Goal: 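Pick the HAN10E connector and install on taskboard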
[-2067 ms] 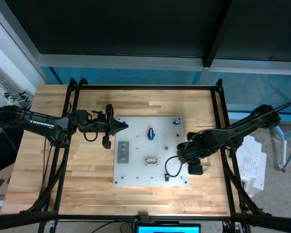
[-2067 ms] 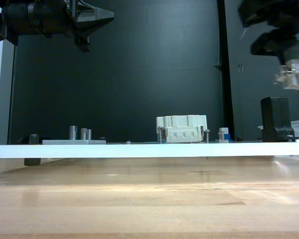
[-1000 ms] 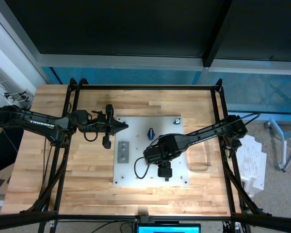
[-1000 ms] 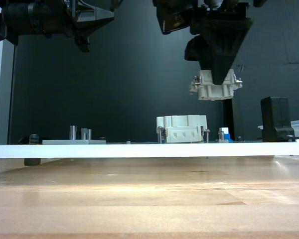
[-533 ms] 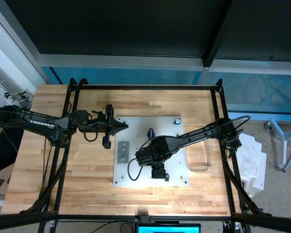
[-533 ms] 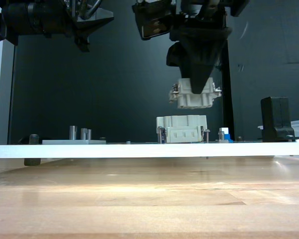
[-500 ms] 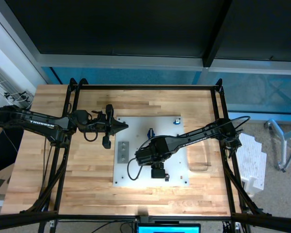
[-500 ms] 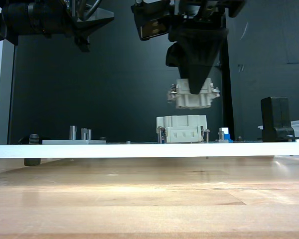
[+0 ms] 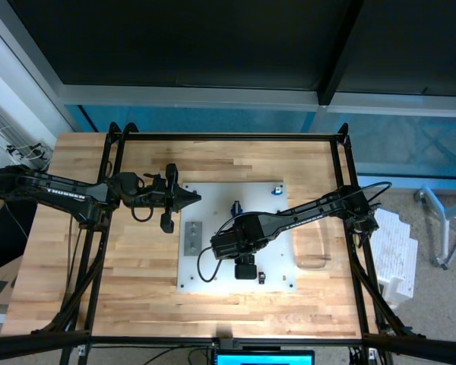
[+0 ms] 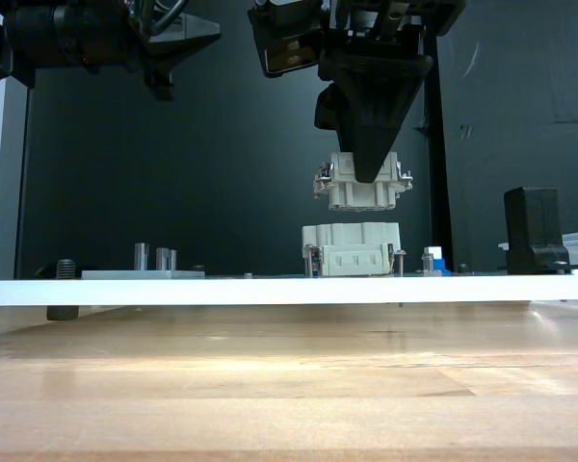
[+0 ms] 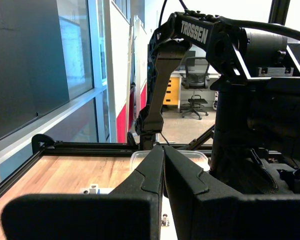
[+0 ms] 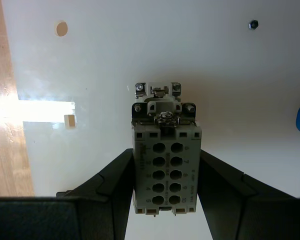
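Sensibly, our right pincer [image 10: 369, 171] grips the connector [image 12: 166, 165], likely light and rigid, by its flanks above the taskboard's [image 9: 205, 277] middle; left pincer [image 9: 191, 196], closed, hangs by its far-left corner.

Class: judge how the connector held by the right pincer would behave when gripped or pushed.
Probably stiff: the connector shows no bending in the right pincer. Likely light: a side pinch alone holds it above the socket. Its smooth-looking sides might slip if pushed off-centre. The left pincer is parked shut over the board's far-left corner.
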